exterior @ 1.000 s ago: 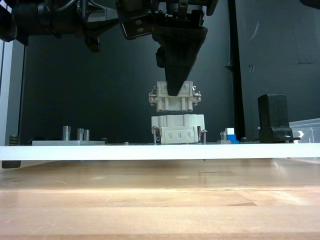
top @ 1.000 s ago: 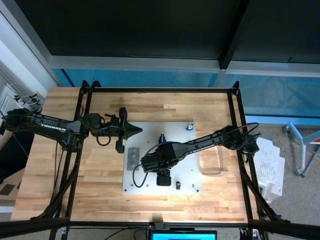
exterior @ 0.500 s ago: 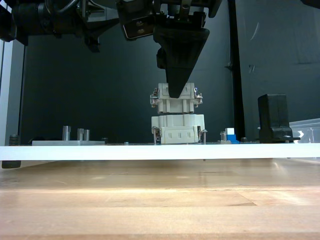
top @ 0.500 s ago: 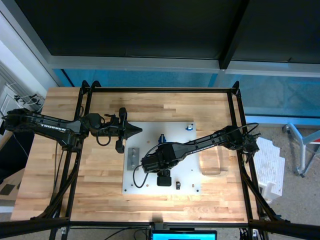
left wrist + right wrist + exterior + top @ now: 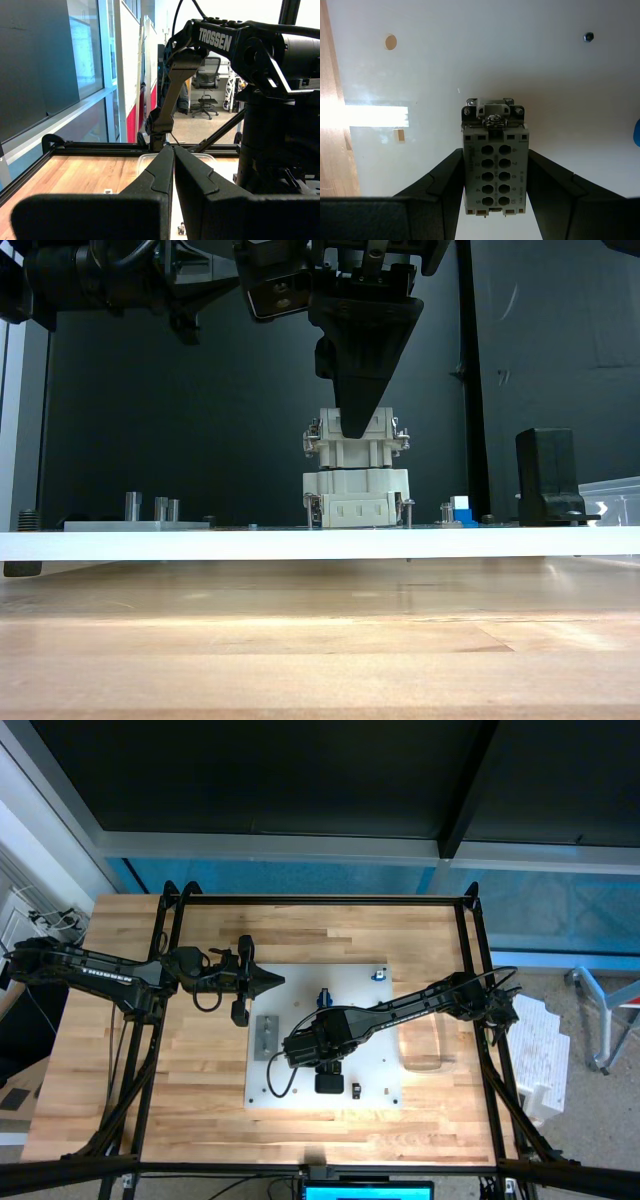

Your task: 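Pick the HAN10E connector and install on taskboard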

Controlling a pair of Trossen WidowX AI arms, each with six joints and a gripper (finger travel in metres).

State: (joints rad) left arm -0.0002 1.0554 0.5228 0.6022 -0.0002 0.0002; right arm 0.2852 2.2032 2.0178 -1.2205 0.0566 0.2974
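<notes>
Low view: right gripper (image 5: 354, 430) is clamping the HAN10E connector (image 5: 356, 447) atop the beige socket (image 5: 356, 496) on the taskboard (image 5: 200, 543)
left gripper (image 5: 264, 980) is hovering pinched together at the board's 11 o'clock

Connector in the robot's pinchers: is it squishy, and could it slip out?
Probably stiff: the connector shows square edges between the right gripper's fingers. It might slip a little, since its sides look like smooth plastic. Being blocky, it likely won't roll. The left gripper is shut, parked over the taskboard's far left corner.
</notes>
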